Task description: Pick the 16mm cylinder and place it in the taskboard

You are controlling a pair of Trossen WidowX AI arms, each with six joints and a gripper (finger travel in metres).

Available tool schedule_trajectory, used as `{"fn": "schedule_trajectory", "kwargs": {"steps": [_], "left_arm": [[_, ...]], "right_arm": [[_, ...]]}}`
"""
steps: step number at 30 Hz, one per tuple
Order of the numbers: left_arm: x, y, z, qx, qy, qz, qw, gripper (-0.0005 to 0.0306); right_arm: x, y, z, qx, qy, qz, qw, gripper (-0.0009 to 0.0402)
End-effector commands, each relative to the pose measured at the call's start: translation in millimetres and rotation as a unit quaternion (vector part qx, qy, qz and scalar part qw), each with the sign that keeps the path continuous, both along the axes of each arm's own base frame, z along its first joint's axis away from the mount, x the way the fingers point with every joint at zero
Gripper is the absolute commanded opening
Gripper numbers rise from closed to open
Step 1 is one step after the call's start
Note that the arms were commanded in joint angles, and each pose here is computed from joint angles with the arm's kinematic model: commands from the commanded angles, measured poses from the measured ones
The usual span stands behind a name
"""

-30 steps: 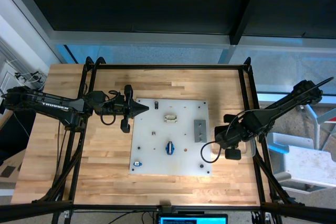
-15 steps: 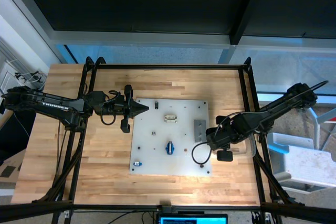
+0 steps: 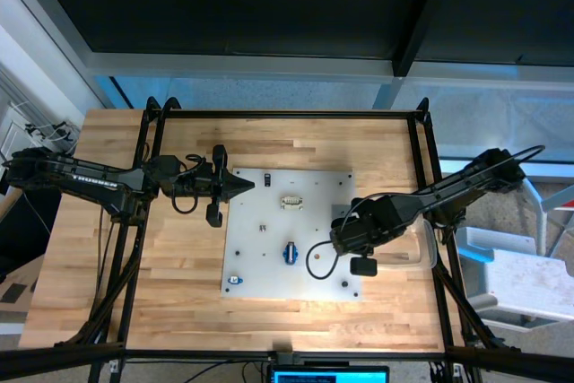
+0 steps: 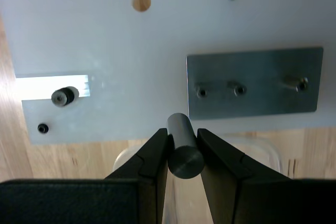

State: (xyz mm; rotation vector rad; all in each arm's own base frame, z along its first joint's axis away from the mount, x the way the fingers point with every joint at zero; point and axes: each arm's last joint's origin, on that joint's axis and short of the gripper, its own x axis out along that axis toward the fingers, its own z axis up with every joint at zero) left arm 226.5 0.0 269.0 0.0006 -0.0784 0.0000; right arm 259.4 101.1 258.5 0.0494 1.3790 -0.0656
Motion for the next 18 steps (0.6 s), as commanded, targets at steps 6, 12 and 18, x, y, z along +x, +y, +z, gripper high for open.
{"fn": "schedule_trajectory", "kwargs": {"steps": [6, 12, 18], "left_arm": [[0.1, 0.0, 0.0, 0.000, 0.000, 0.000, 1.000, 0.0000], [0.1, 0.0, 0.0, 0.000, 0.000, 0.000, 1.000, 0.0000], [0.1, 0.1, 0.0, 0.000, 0.000, 0.000, 1.000, 0.0000]], "right_arm": [[22.5, 0.4, -3.3, 0.000, -0.004, 0.007, 1.000, 0.0032], [38.9, 0.3, -5.1, -0.002, -0.009, 0.012, 1.000, 0.0032], [49.2, 2.4, -11.8, 0.004, -0.016, 0.011, 1.000, 0.0032]]}}
